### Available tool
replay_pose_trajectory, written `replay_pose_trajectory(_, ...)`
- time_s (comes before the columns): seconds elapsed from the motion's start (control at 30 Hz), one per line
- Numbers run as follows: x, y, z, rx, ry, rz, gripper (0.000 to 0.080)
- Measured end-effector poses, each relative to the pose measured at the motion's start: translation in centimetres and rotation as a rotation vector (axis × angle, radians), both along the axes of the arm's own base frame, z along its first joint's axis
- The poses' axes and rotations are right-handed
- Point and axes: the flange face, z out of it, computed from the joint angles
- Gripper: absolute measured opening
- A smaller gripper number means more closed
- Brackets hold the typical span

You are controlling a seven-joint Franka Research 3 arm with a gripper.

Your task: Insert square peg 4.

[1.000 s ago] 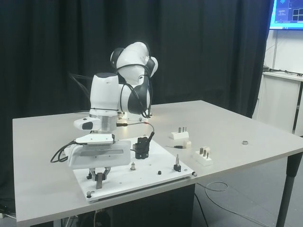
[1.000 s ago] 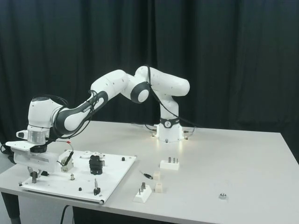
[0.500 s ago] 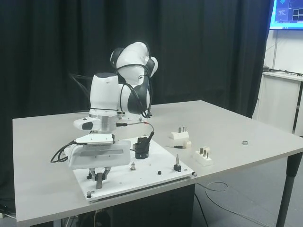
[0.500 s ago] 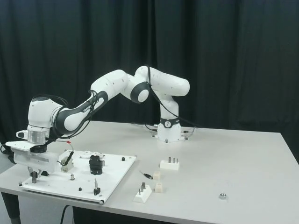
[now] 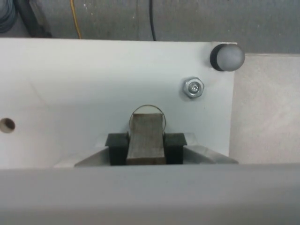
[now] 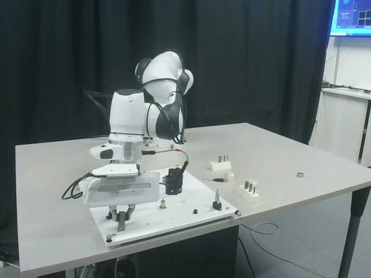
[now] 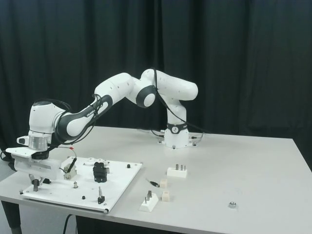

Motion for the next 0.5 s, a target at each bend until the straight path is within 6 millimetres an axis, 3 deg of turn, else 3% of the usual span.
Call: replay_pose_trajectory(0.5,0.03,0.02,0.03,0.000,-0.002,0.006,0.0154)
